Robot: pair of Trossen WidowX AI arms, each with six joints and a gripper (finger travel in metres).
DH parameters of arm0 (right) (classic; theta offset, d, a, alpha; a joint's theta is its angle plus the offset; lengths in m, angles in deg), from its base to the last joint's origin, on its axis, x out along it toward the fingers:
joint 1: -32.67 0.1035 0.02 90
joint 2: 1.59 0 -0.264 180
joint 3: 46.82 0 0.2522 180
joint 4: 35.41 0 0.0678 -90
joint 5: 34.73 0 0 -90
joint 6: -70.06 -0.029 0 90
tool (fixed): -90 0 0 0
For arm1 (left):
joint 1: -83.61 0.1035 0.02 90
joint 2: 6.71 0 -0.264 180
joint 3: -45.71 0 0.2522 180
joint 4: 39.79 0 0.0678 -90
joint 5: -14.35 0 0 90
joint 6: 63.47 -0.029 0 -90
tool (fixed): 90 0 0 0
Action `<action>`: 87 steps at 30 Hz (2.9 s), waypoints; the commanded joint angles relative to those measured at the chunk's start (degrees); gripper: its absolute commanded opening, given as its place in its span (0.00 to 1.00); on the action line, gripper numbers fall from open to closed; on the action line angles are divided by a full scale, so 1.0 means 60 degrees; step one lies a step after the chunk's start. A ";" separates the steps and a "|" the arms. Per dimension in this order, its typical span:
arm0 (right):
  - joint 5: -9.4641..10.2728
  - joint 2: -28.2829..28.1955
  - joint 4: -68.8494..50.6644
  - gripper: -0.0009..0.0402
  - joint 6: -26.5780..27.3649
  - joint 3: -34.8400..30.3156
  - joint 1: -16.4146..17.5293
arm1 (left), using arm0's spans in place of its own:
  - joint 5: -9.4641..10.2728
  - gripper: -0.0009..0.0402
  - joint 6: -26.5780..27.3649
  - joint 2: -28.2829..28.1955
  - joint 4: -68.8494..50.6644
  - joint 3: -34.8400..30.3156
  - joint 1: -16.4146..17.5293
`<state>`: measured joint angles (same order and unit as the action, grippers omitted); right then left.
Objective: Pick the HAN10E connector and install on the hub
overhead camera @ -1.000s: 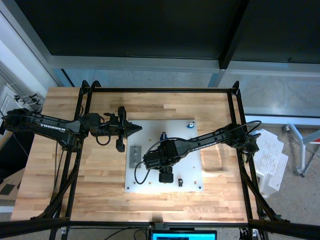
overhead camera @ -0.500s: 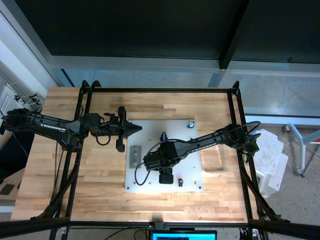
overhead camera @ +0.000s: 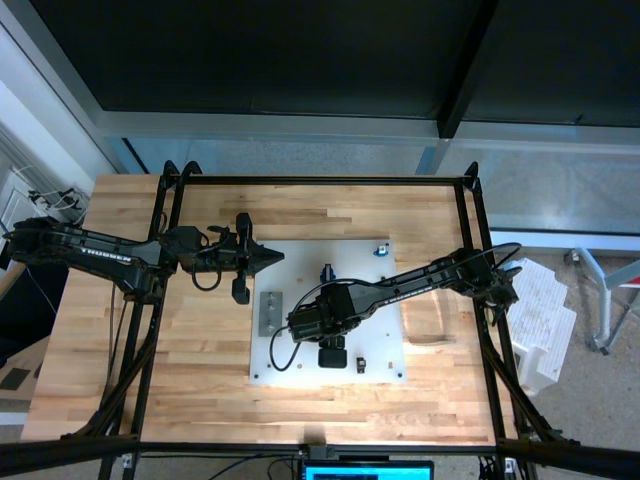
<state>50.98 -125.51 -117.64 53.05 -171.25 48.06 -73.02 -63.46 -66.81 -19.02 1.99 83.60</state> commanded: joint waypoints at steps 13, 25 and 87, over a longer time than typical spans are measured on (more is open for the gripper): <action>0.0004 0.0000 0.0270 0.05 0.0164 0.0131 0.0015 | 0.0000 0.02 -0.0004 0.0000 0.0000 0.0000 0.0000; 0.0004 0.0000 0.0696 0.05 0.0175 0.0546 0.0018 | 0.0000 0.02 -0.0004 0.0000 0.0000 0.0000 0.0004; -0.0004 0.1319 0.0896 0.80 0.0062 0.1355 0.0127 | 0.0000 0.02 -0.0004 0.0000 0.0000 0.0000 0.0000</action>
<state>50.98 -118.88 -112.31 53.35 -164.02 48.79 -73.02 -63.48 -66.81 -19.02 1.99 83.60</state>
